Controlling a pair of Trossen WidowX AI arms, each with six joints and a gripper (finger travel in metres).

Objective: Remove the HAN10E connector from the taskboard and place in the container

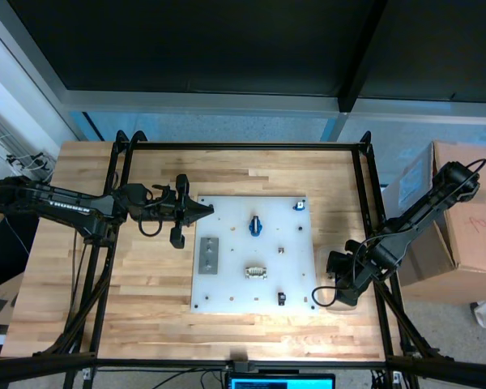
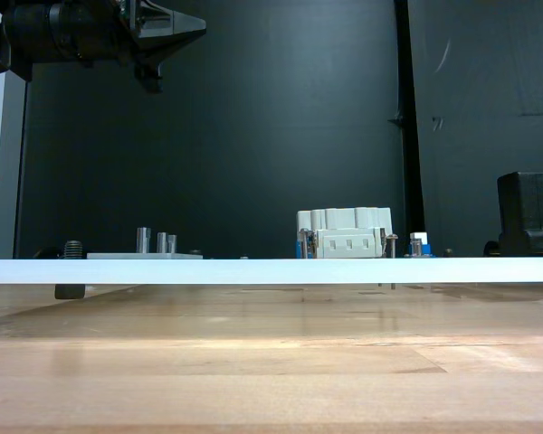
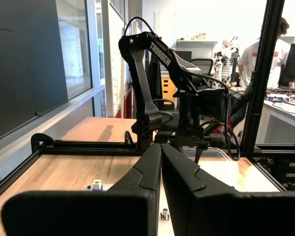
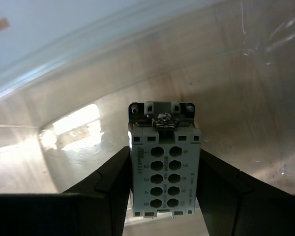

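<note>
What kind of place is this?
Probably a robotics lab: a white task board on a wooden table, with a person at desks beyond. The left end effector, shut, hovers over the board's edge; the right end effector holds the HAN10E connector inside the clear container.

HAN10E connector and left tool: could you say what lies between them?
High view: the white taskboard, its blue part and beige socket. The right tool holds the connector in the container; the left tool hovers at the board's far-left corner.

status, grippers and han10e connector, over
Left gripper shut, high over taskboard far-left corner. Right gripper shut on HAN10E connector, inside clear container, clear of its seat.
</note>
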